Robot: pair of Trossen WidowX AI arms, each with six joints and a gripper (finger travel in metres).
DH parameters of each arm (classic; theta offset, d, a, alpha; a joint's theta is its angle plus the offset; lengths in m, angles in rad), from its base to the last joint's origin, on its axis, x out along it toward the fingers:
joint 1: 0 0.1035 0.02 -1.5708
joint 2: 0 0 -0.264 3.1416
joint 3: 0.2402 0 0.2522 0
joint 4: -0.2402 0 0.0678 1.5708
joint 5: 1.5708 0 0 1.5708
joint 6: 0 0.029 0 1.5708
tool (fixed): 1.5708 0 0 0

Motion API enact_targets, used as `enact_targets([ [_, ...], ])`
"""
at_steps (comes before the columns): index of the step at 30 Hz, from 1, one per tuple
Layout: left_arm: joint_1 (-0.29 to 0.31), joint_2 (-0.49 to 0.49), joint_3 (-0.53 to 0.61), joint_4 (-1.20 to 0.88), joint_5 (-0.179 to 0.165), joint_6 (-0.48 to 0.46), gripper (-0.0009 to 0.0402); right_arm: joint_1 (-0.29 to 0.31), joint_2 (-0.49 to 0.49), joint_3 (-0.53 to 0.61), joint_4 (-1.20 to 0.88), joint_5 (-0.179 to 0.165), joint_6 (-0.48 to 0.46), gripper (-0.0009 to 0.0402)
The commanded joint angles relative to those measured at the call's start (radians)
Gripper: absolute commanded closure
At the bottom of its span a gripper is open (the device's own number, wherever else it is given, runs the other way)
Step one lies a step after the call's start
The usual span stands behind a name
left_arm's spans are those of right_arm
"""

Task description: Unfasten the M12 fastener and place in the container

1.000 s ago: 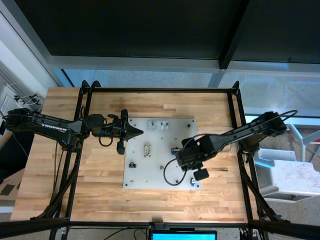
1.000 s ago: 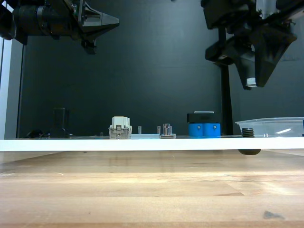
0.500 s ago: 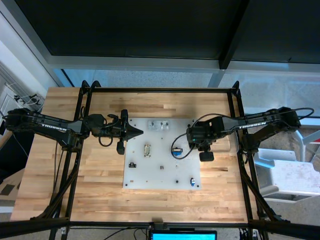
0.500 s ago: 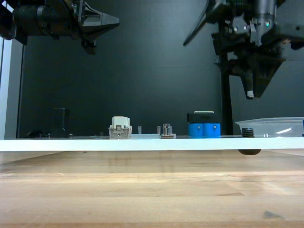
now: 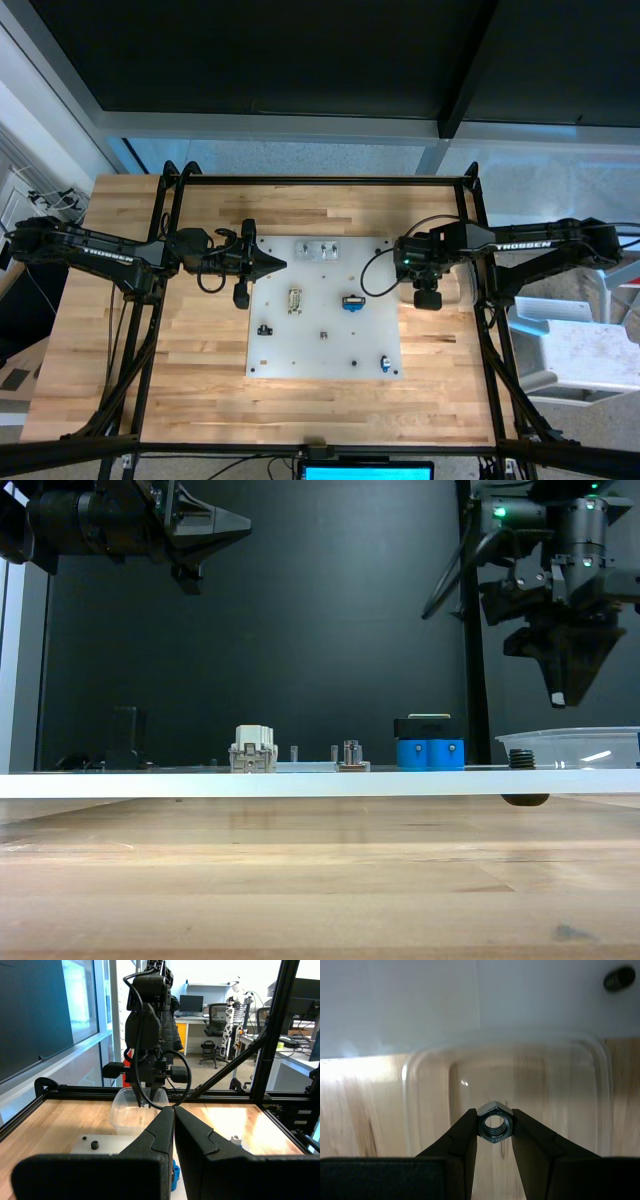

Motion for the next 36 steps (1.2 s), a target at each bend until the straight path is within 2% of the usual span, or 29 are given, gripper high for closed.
enact_targets([
  [1, 0.0, 0.0, 0.0, 0.0, 0.0, 0.0, 0.0393, -0.016, -0.035, -0.033, 0.0, 0.0, 0.001, 0.0393],
  [7, 0.0, 0.0, 0.0, 0.0, 0.0, 0.0, 0.0393, -0.026, -0.07, -0.067, -0.019, 0.0, 0.005, 0.0391],
  [11, 0.0, 0.0, 0.0, 0.0, 0.0, 0.0, 0.0393, -0.026, -0.071, -0.067, -0.023, 0.0, 0.004, 0.0375],
  [26, 0.0, 0.0, 0.0, 0.0, 0.0, 0.0, 0.0393, -0.026, -0.071, -0.066, -0.018, 0.0, 0.003, 0.0226],
  [31, 0.0, 0.0, 0.0, 0.0, 0.0, 0.0, 0.0393, -0.026, -0.071, -0.066, -0.019, 0.0, 0.003, 0.0193],
  [36, 0.0, 0.0, 0.0, 0.0, 0.0, 0.0, 0.0393, -0.026, -0.071, -0.066, -0.019, 0.0, 0.003, 0.0178],
])
